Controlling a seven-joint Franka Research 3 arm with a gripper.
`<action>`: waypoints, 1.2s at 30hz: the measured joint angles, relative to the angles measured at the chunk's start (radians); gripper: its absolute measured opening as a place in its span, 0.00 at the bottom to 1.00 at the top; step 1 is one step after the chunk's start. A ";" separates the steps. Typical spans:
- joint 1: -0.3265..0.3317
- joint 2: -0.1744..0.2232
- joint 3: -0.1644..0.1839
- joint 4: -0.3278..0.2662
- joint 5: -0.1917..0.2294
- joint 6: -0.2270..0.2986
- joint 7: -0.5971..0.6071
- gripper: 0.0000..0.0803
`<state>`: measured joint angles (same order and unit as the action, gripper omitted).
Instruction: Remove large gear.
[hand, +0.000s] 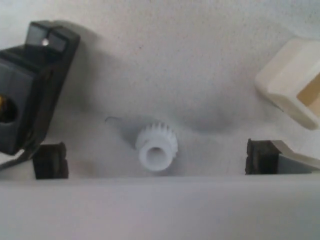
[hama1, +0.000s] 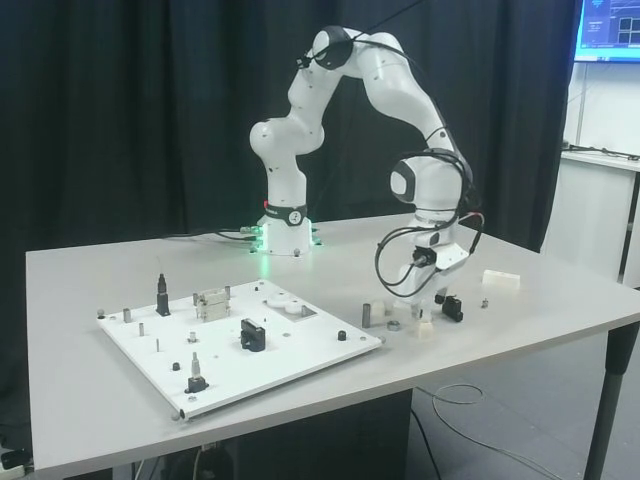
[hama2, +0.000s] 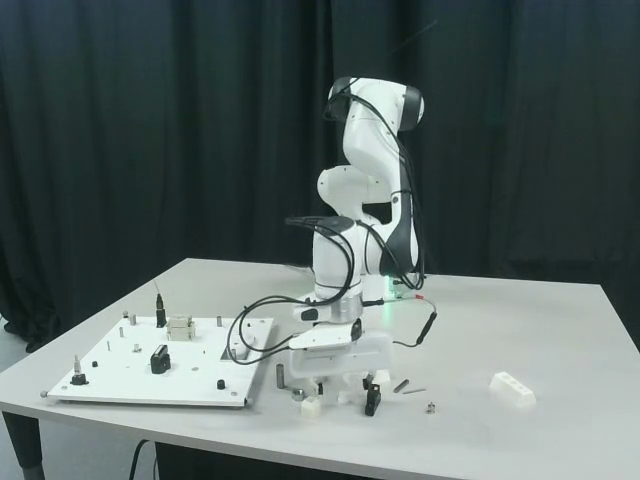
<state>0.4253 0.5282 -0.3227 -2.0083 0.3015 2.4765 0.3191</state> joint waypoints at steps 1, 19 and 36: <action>0.000 -0.003 -0.001 0.004 0.000 -0.011 0.000 0.98; 0.000 -0.029 -0.021 0.040 -0.015 -0.113 0.029 1.00; 0.000 -0.034 -0.027 0.068 -0.068 -0.163 0.049 1.00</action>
<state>0.4249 0.4938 -0.3499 -1.9402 0.2333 2.3132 0.3686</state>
